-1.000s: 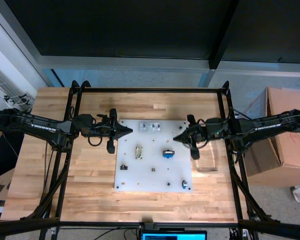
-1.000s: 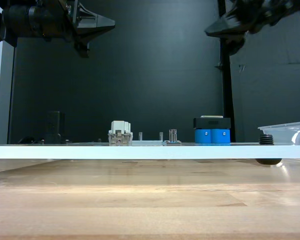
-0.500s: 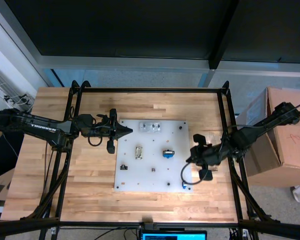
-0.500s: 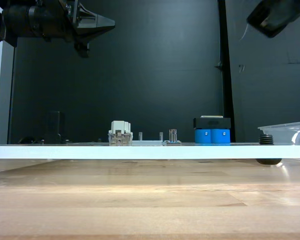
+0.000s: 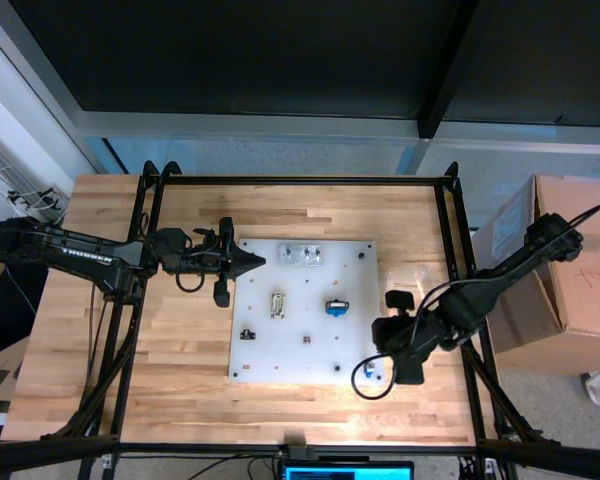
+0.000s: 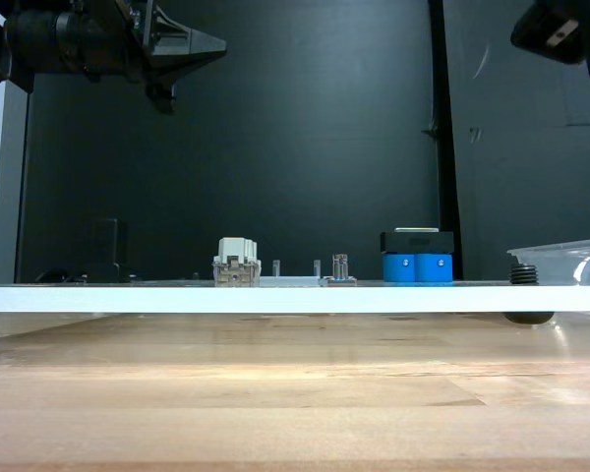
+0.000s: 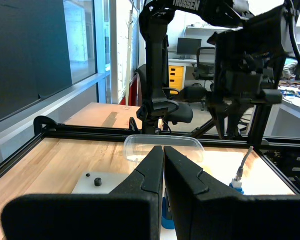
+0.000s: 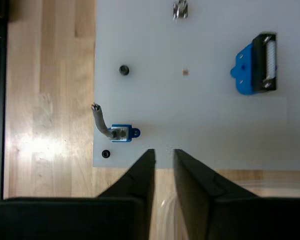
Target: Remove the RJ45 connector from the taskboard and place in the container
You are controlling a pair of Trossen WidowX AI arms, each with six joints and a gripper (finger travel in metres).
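Seated in its blue holder at the 5 o'clock corner of the white taskboard (image 5: 280, 348), seen from above: the RJ45 connector (image 8: 121, 133), a short grey cable stub curving up from it, touched by no fingers. High over the board's edge near that corner, looking straight down: the right gripper (image 8: 162, 154), fingers (image 8: 140, 175) released to a narrow gap, nothing between them. Beside the board at 3 o'clock, on the counter (image 5: 180, 400): the clear container (image 6: 565, 258), partly under the right arm. High at the board's 10 o'clock edge, pointing toward 3 o'clock: the left gripper (image 5: 256, 262), fingers clenched together on nothing. Near the board's middle: a blue D-sub connector (image 8: 255, 62).
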